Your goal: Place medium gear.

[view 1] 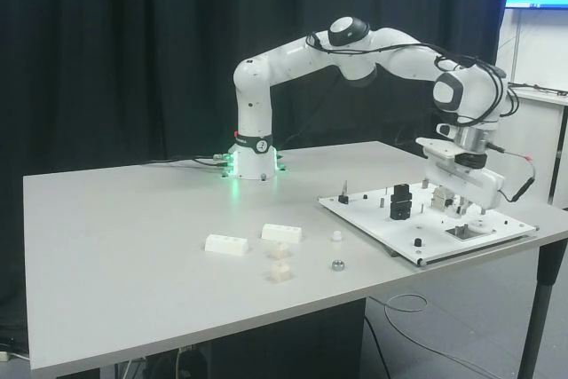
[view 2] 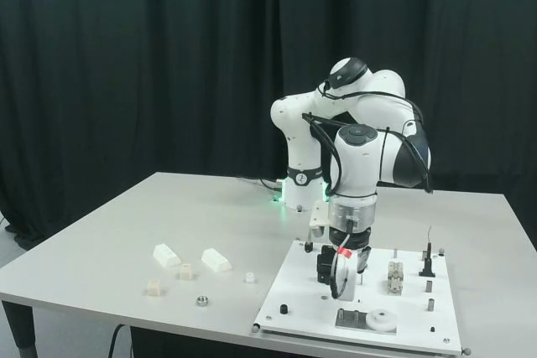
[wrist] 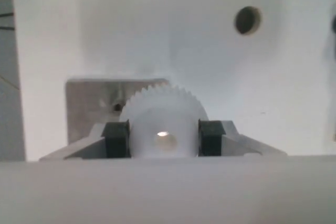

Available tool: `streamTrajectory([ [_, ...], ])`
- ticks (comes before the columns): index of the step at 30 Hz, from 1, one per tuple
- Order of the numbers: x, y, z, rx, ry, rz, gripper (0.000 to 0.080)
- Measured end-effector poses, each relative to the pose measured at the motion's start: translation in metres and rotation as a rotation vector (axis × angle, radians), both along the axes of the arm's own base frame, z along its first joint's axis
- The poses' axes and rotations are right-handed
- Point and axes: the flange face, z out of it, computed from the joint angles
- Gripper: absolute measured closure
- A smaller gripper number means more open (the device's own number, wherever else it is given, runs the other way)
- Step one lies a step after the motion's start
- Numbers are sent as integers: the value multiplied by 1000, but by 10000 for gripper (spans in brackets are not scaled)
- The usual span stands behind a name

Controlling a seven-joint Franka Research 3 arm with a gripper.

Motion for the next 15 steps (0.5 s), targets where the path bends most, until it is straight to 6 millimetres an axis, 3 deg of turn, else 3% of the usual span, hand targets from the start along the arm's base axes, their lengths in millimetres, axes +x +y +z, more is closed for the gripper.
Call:
streamTrajectory([
  [15,-23,20,20,-17,102,-9,529],
])
